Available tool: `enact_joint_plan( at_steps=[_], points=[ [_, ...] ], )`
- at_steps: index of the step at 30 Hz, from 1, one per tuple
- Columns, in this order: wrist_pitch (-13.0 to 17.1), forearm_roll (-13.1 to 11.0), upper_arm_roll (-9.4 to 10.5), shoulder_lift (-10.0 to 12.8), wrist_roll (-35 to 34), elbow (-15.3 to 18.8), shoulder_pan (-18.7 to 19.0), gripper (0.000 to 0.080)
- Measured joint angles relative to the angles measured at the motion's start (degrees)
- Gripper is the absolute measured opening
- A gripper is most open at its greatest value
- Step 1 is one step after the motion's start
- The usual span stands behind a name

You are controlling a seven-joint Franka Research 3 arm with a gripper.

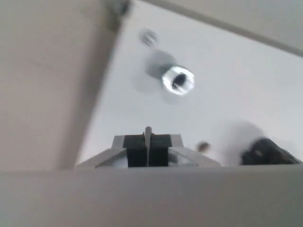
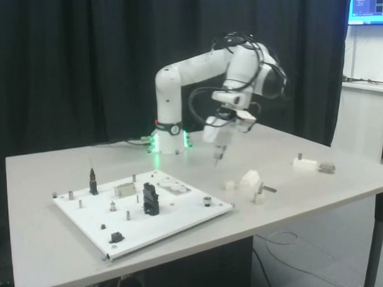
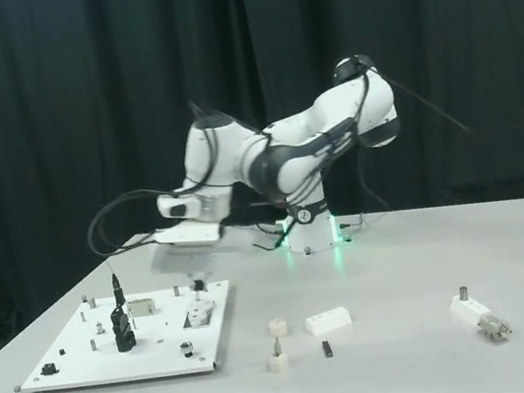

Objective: Insert round peg 1.

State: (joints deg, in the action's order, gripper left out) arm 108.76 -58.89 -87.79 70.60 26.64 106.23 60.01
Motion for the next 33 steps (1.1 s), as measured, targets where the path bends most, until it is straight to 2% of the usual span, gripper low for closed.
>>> enact_joint_plan(
  at_steps=[10, 17, 27, 33],
  points=[
    [0.54, -1.69, -1.98, 0.79, 8.47, -0.06, -7.04, 0.0017],
    [1.47, -4.03, -2.73, 1.29, 14.30, -0.79, -12.59, 0.0017],
    [1.87, -8.85, -2.31, 3.15, 20.22, -4.05, -21.17, 0.0017],
    [1.98, -9.90, -0.59, 3.64, 21.01, -7.37, -26.52, 0.0017]
  ],
)
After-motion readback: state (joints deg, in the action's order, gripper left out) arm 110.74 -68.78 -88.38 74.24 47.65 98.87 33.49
